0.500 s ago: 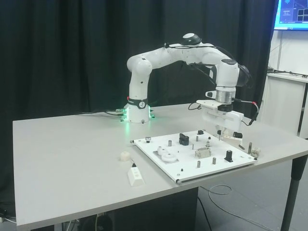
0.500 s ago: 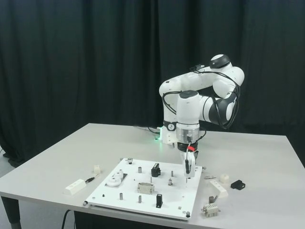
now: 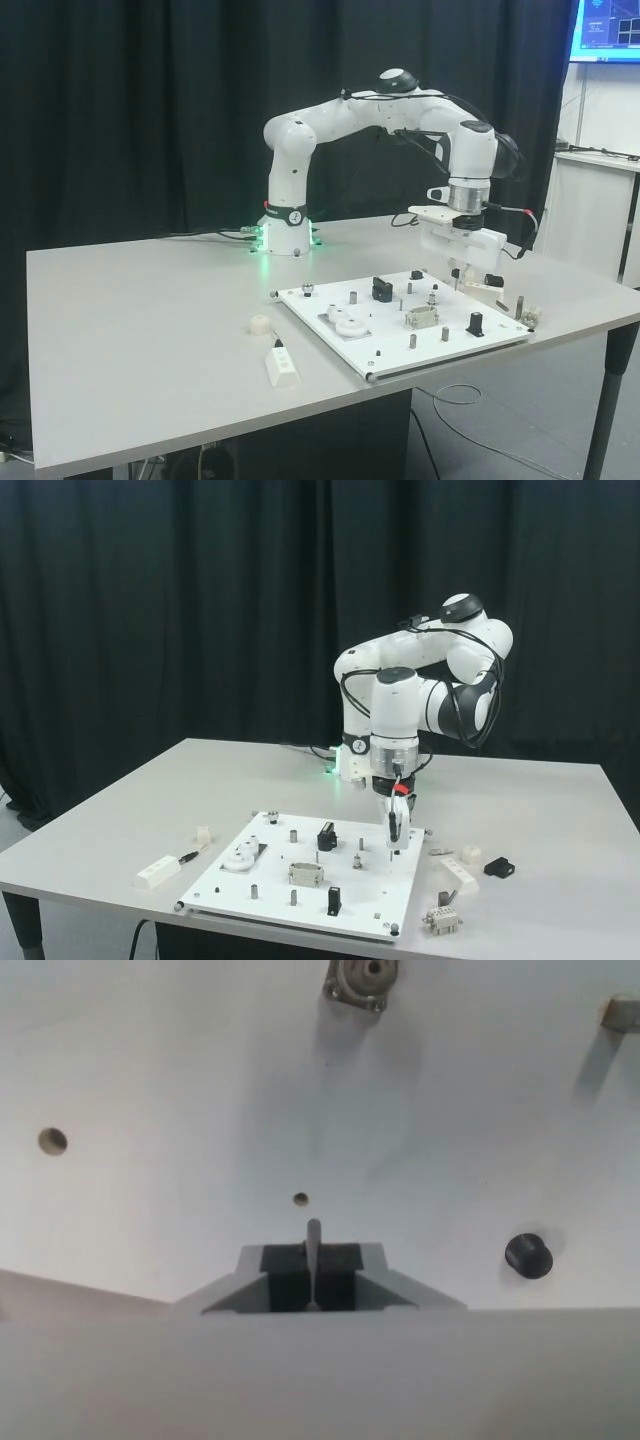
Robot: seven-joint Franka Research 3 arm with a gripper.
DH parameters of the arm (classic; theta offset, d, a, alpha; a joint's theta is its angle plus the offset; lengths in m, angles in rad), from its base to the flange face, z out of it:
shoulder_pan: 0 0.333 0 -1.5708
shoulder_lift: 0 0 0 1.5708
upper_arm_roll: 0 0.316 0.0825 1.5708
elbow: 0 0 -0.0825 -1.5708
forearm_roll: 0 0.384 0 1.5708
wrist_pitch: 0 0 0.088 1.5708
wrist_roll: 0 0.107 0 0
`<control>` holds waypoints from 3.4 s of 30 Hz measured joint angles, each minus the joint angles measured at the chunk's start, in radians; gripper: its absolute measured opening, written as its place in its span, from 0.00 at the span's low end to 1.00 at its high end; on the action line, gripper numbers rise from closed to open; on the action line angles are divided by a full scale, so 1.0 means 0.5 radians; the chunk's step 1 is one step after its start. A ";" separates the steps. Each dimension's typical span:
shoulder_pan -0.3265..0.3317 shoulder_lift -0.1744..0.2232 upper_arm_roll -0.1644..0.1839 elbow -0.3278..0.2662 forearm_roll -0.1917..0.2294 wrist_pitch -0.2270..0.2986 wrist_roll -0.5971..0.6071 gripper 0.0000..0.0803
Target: Place round peg 1.
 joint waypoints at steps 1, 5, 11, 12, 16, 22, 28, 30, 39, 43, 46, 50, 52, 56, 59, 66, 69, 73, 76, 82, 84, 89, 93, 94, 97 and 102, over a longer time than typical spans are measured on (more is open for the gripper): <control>0.000 0.000 0.000 0.000 0.000 0.000 0.000 0.02; 0.000 0.000 0.000 0.000 -0.001 0.000 0.000 0.02; 0.000 0.000 0.000 0.000 -0.001 0.000 0.000 0.02; 0.000 0.000 0.000 0.000 -0.001 0.000 0.000 0.02; 0.000 0.000 0.000 0.000 -0.001 0.000 0.000 0.02; 0.000 0.000 0.000 0.000 -0.003 0.000 0.000 0.02; 0.000 0.000 0.000 0.000 -0.004 0.001 0.000 0.02; 0.000 0.000 0.000 0.000 -0.006 0.001 0.000 0.02; 0.000 0.000 -0.002 0.000 -0.012 0.002 0.000 0.02; 0.000 0.000 -0.005 0.000 -0.012 0.002 0.000 0.02; 0.000 0.000 -0.007 0.000 -0.013 0.002 0.000 0.02; 0.000 0.000 -0.008 0.000 -0.014 0.002 0.000 0.02; 0.000 0.000 -0.009 0.000 -0.015 0.002 0.000 0.02; 0.000 0.000 -0.009 0.000 -0.015 0.002 0.000 0.02; 0.002 0.000 -0.010 0.000 -0.015 0.002 0.000 0.02; 0.020 0.000 -0.010 0.019 -0.010 0.002 -0.002 0.02; 0.028 0.000 -0.010 0.042 -0.002 0.002 -0.002 0.02; 0.039 0.000 -0.007 0.076 0.008 0.002 0.001 0.02; 0.045 0.000 -0.003 0.102 0.015 0.004 0.015 0.02; 0.048 0.000 0.016 0.155 0.016 0.019 0.059 0.02; 0.048 0.001 0.024 0.172 0.016 0.026 0.068 0.02; 0.048 0.002 0.049 0.206 0.015 0.055 0.078 0.02; 0.048 0.006 0.068 0.225 0.010 0.083 0.084 0.02; 0.048 0.007 0.072 0.229 0.007 0.089 0.085 0.02; 0.048 0.009 0.085 0.242 -0.013 0.106 0.086 0.02; 0.048 0.009 0.101 0.257 -0.029 0.124 0.089 0.12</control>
